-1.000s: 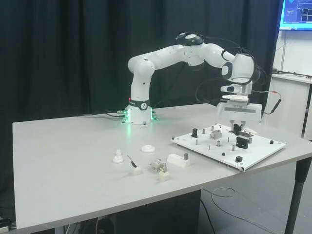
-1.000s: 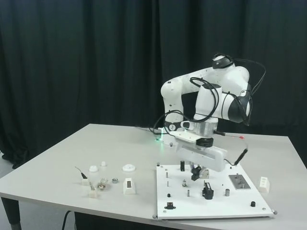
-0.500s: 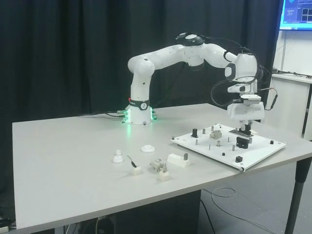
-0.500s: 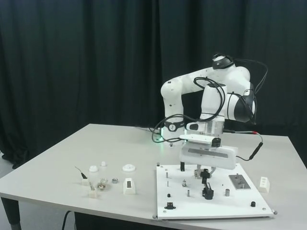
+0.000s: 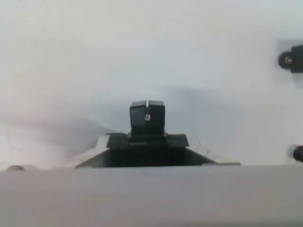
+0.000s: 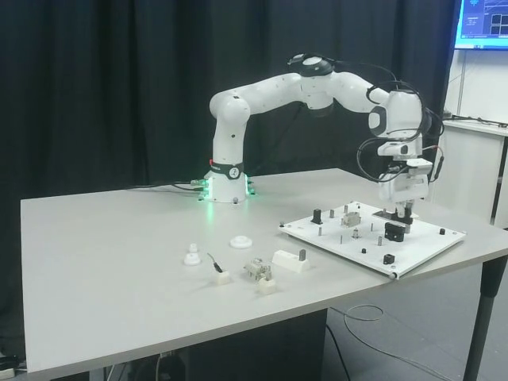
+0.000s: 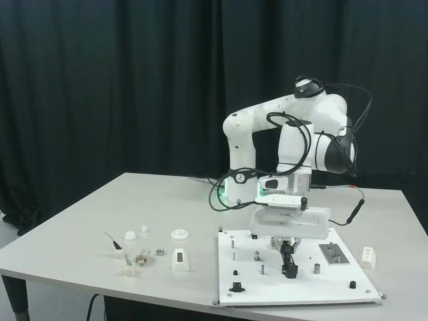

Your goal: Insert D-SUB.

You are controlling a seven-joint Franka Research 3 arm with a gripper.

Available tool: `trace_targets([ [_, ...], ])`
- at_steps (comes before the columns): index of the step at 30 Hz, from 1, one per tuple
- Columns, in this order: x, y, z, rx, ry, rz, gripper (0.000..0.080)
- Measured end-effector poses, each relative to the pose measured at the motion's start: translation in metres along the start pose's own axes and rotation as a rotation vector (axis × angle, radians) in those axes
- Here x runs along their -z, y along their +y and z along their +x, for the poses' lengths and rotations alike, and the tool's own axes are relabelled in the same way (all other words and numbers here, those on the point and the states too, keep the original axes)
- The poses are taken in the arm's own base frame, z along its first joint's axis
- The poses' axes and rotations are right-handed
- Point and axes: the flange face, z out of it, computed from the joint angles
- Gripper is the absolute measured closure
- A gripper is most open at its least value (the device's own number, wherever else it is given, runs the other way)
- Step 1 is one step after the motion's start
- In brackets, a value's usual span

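- One gripper [image 7: 288, 246] hung low over the white board [image 7: 334, 289], gripping the black D-SUB [image 5: 147, 118].
- Loose white parts [image 6: 238, 241] lay well apart on the grey table [image 6: 103, 262].

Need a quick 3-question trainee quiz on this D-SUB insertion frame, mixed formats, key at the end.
1. True or false: the tool hangs over the white board, not over the bare grey table.
2. Multiple choice: the loose small white parts lie on the table
A. on the arm-base side of the board
B. beside the board, on the side away from the lone white block
C. on top of the board
3. Fill in: the light at the arm's base glows ____.

Key: 1 true; 2 B; 3 green.
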Motion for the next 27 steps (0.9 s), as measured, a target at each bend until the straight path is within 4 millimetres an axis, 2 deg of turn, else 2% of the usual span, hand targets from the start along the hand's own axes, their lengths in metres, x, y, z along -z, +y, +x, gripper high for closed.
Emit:
trace_targets([
  [15,0.002,-0.004,-0.002,0.051,-0.034,0.005,0.0649],
  [27,-0.006,-0.005,-0.013,0.051,-0.096,-0.003,0.0649],
])
